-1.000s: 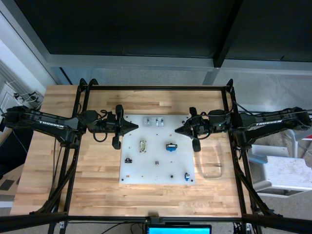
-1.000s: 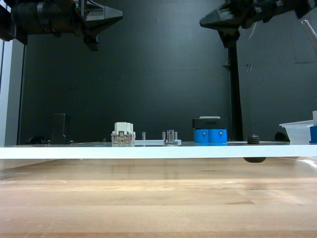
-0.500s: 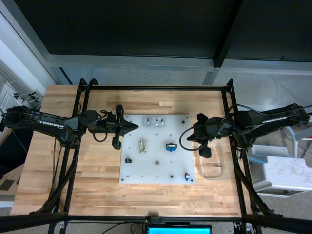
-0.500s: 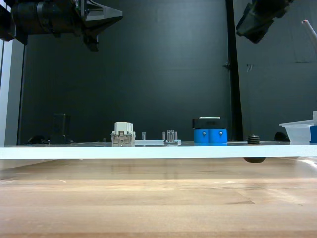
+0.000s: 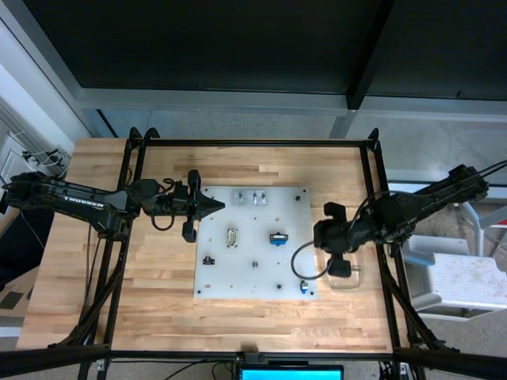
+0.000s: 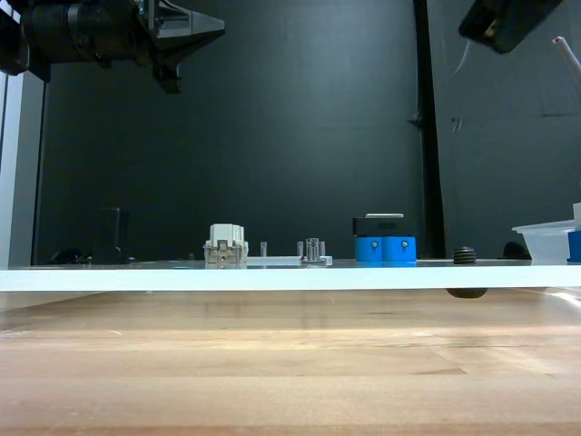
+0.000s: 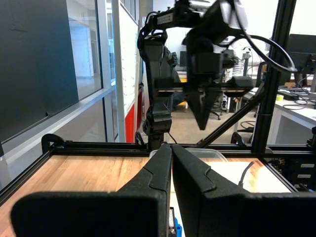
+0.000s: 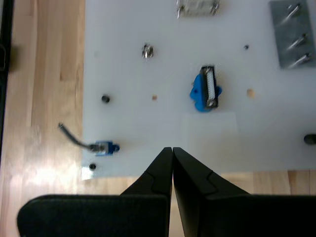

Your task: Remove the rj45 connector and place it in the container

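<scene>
Right wrist view gives you the clearest read. The right gripper (image 8: pixel 172 149) points straight down at the white board (image 8: pixel 143 118), with its two fingers pressed together and nothing between them. Its tips hang over the board's edge, where the white meets the wooden table (image 8: pixel 39 98).

The rj45 connector (image 8: pixel 102 146) (the small blue plug with a short grey lead) sits at a corner of the board. Its lead runs off onto the wood, and it is clear of the gripper's tips. A larger blue connector (image 8: pixel 205 94) stands nearer the board's middle.

In the high view you can place that corner as the near right one. The container (image 5: pixel 353 283) rests on the table just beside the board's right edge, partly under the right arm's wrist. The connector is outside it, close to its near left corner.

The left gripper (image 7: pixel 171 148) is closed too, finger against finger, and it holds nothing. You will find it over the far left edge of the board, well apart from the connector. The low view shows both grippers high above the table.
</scene>
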